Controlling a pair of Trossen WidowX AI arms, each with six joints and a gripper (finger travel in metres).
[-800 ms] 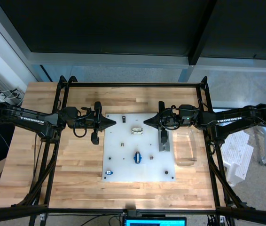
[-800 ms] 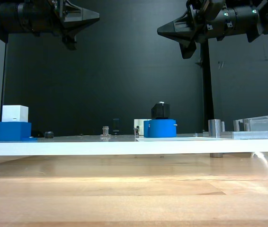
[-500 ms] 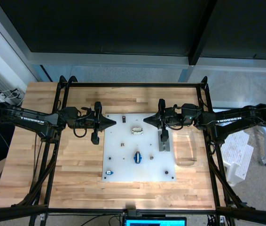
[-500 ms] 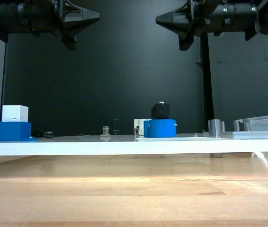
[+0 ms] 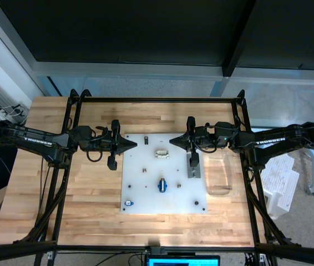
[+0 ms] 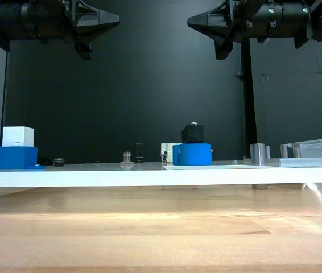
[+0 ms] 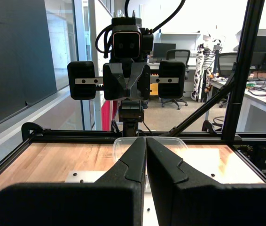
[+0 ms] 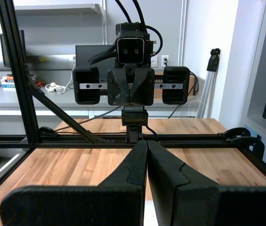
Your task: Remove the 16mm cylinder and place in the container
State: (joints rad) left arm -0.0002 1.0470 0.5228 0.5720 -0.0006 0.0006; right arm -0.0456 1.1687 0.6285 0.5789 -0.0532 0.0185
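Your left hand (image 5: 135, 143) hangs over the far left corner of the white board (image 5: 146, 191). Its two fingers are pressed together with only a thin seam between them, and they hold nothing. Your right hand (image 5: 171, 142) faces it from the other side, above the far part of the board. Its fingers are likewise closed flat against each other and grip nothing. The two tips point at one another with a gap between them. The low view puts both well above everything on the board, and neither touches any part.

The 16mm cylinder (image 6: 257, 154) stands upright on the white board. It is a dull grey peg to the right of the blue connector (image 6: 192, 153), close by the end of the grey metal block (image 6: 300, 162). Both hands are well apart from it. The container (image 5: 219, 174), a clear tub, sits on the wooden worktop (image 5: 85, 210) just off the board's right edge, on the near side of your right arm (image 5: 273, 138).

White lettering along your left arm (image 5: 35, 140) reads TROSSEN, and the same word runs along the right arm. A white cube on a blue base (image 6: 16, 149) at the board's near left corner bears a small mark, too small to read.
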